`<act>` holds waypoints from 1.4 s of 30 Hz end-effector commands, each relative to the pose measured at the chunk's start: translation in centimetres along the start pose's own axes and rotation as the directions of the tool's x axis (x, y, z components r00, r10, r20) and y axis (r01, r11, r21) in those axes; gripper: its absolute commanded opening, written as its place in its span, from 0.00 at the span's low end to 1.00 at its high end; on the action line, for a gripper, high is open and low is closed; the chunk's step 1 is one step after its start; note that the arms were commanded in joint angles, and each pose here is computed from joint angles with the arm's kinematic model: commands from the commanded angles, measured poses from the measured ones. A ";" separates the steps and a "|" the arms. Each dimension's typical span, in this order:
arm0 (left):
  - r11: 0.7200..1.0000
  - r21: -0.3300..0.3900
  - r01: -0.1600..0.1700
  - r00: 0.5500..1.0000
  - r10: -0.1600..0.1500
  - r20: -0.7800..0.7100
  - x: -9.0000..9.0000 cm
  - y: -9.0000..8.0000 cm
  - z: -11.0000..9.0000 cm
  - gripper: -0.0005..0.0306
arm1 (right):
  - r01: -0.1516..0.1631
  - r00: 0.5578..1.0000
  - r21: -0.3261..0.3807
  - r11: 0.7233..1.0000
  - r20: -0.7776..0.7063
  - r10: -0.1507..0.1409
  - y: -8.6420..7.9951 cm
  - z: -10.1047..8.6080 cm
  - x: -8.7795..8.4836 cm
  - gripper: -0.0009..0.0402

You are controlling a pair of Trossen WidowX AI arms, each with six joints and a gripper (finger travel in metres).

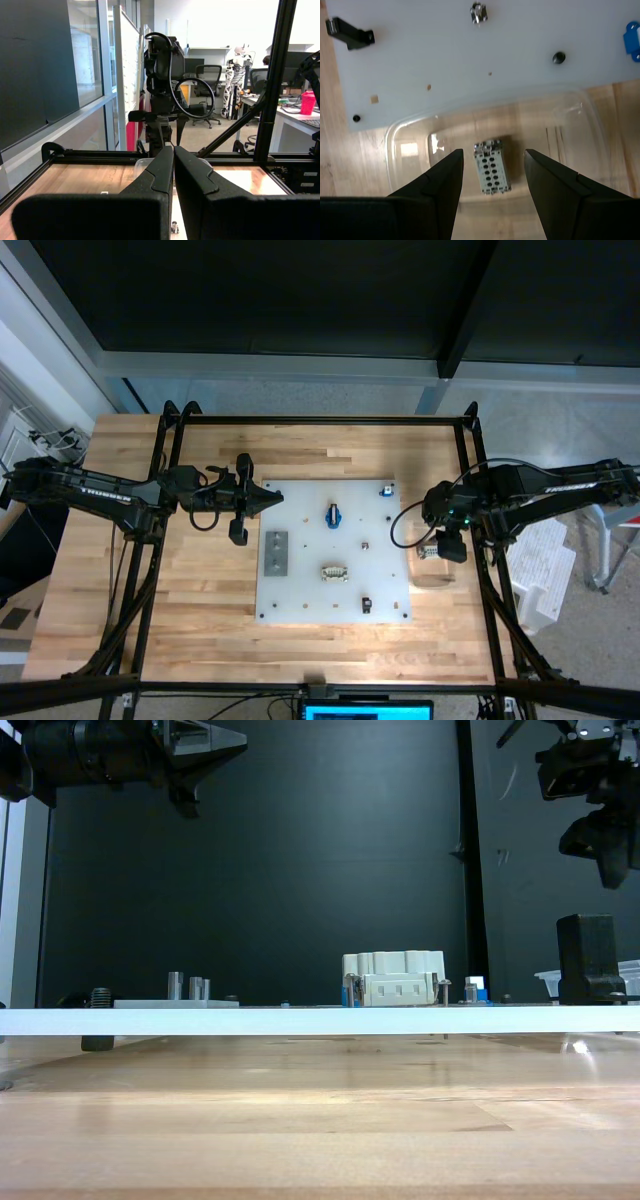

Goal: Pick the HAN10E connector and install on the hub

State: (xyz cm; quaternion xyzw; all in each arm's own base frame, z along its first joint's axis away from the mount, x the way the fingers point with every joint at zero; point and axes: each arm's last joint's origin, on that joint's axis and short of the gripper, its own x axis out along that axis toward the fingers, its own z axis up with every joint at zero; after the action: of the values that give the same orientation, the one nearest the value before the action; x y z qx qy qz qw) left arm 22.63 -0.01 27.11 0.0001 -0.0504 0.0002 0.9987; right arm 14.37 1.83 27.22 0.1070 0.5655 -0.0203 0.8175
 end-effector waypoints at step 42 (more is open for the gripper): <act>1.000 0.000 0.000 1.000 0.000 0.000 0.0 0.0 0.0 0.02 | 0.082 0.992 -0.050 0.995 -0.092 -0.086 1.1 -0.5 1.0 0.44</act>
State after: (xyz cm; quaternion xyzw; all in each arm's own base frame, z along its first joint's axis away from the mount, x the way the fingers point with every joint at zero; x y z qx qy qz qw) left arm 22.63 -0.01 27.12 0.0001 -0.0506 0.0002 0.9987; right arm 14.43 2.98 26.28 0.0623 0.6079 -0.0348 0.7908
